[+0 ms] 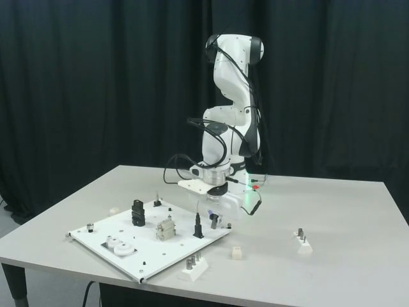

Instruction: Insert square peg 4.

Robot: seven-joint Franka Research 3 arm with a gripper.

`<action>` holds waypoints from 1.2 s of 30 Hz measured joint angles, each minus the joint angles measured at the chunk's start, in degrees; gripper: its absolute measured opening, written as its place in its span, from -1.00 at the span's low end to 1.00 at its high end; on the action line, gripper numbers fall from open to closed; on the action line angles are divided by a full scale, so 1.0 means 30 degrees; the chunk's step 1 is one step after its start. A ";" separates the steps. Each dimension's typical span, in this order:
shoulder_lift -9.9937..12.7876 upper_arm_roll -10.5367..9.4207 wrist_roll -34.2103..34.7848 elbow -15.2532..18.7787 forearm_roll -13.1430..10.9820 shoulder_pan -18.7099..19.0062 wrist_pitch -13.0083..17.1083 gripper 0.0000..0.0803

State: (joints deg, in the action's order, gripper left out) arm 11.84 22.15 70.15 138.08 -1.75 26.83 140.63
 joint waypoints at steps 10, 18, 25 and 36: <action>-0.0020 -0.0001 0.0504 0.0001 -0.0057 -0.0075 0.0048 -0.61; -0.0021 -0.0008 0.1643 0.0099 -0.0185 -0.0081 0.0232 -0.61; -0.0052 -0.0007 0.2241 0.0290 -0.0438 -0.0084 0.0537 -0.61; -0.0080 -0.0008 0.2425 0.0314 -0.0392 -0.0094 0.0546 -0.61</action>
State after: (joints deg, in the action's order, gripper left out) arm 11.60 22.13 77.42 139.02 -2.92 26.55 142.27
